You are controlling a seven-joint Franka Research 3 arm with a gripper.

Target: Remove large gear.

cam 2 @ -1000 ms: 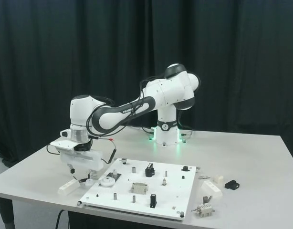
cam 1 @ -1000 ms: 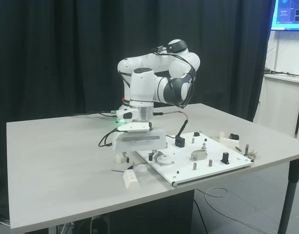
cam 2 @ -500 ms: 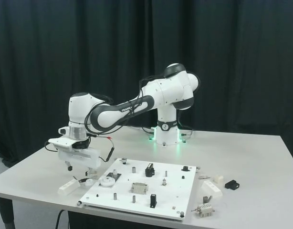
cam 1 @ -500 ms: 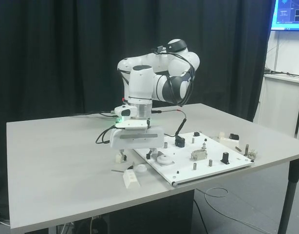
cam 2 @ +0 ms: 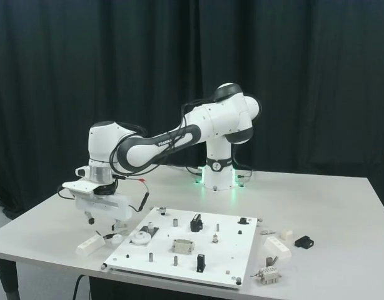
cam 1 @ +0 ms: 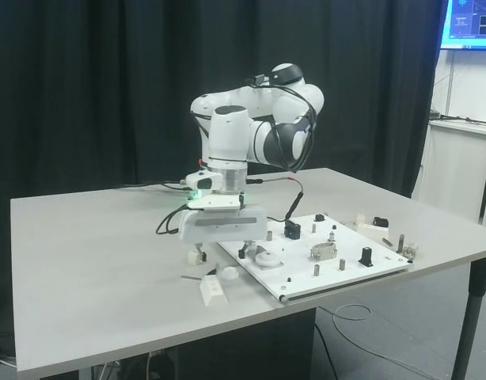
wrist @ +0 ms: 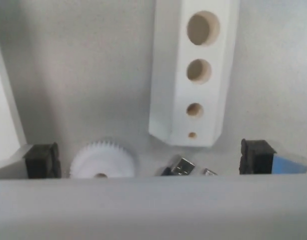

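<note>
Well, in the wrist view my gripper (wrist: 148, 159) gapes wide and empty over a smaller gear (wrist: 101, 162) beside the white block (wrist: 193, 75); closing here would grab the wrong one. First room view: the large gear (cam 1: 267, 260) sits on the board (cam 1: 350, 273). Second room view: I've risen since earlier.

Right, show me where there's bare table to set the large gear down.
Bare grey table stretches wide on the side of the white robot arm away from the white square board. It is crowded just under the hand: a small white gear and a white block with four holes lie there. More loose parts flank the board's other side.
</note>
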